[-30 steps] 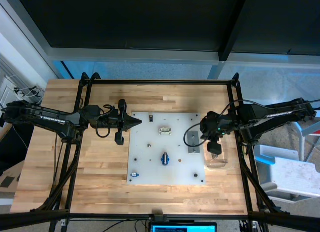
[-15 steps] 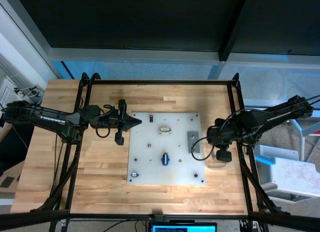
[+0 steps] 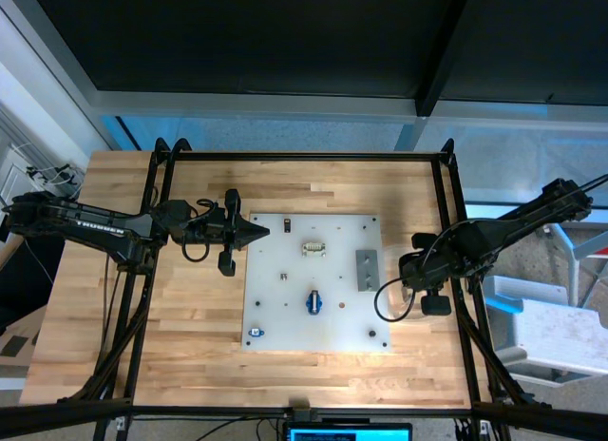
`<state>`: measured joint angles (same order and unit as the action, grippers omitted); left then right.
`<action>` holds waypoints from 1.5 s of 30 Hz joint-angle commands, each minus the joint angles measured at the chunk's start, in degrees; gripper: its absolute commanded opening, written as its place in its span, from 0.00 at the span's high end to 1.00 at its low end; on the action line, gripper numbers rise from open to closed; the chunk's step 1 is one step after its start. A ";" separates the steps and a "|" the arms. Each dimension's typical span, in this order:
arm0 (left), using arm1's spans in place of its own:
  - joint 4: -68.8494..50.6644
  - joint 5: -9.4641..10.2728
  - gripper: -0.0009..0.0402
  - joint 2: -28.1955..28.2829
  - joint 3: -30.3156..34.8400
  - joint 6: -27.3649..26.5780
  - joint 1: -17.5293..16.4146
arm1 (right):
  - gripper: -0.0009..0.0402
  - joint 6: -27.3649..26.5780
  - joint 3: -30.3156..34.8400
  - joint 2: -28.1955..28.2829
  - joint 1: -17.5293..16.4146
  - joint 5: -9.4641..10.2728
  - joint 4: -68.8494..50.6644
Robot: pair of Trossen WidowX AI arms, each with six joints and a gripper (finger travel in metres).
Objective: Pick the 16mm cylinder and place it in the taskboard
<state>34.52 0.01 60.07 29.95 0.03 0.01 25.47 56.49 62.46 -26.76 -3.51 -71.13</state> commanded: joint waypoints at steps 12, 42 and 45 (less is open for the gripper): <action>0.00 -0.02 0.98 0.02 0.00 0.02 0.00 | 0.61 1.20 -4.87 0.02 -2.93 -0.11 3.19; 0.00 -0.02 0.98 0.02 0.00 0.00 -0.02 | 0.49 1.49 -11.61 3.96 -4.17 -1.46 11.43; 0.00 -0.02 0.98 0.04 0.00 0.02 -0.02 | 0.49 2.10 -12.63 3.98 -4.26 -1.44 12.70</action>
